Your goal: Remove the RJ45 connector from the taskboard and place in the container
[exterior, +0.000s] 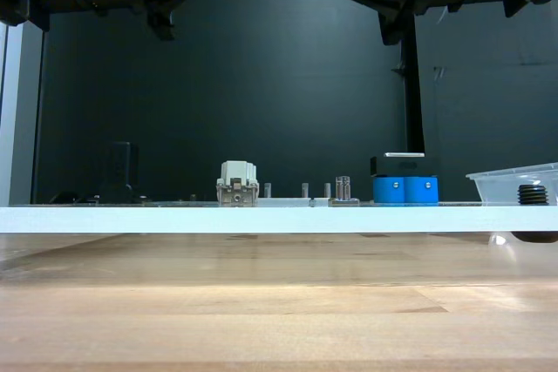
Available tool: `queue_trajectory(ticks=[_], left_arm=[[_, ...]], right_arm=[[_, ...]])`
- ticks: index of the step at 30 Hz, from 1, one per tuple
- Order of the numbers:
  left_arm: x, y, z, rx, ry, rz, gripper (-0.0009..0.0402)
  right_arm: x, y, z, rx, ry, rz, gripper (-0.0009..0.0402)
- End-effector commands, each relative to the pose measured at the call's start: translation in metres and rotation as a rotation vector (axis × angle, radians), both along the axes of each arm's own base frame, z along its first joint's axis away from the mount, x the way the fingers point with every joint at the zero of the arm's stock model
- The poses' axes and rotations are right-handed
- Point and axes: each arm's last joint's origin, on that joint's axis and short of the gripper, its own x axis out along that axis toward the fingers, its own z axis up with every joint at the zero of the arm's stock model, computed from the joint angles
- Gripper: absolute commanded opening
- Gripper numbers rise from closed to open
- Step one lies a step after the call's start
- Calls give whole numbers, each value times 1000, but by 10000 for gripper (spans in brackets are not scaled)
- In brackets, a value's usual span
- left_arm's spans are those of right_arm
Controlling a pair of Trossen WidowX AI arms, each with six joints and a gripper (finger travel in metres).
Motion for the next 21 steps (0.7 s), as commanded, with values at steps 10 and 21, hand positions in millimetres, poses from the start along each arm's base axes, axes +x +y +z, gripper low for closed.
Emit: queue_trajectory(ticks=[10, 21], left_arm=[[0, 0, 0, 0, 0, 0, 0], [0, 0, 0, 0, 0, 0, 0]], right_arm=[[-13, 40, 14, -22, 441, 74, 0], [-36, 83, 41, -53, 729, 98, 0]])
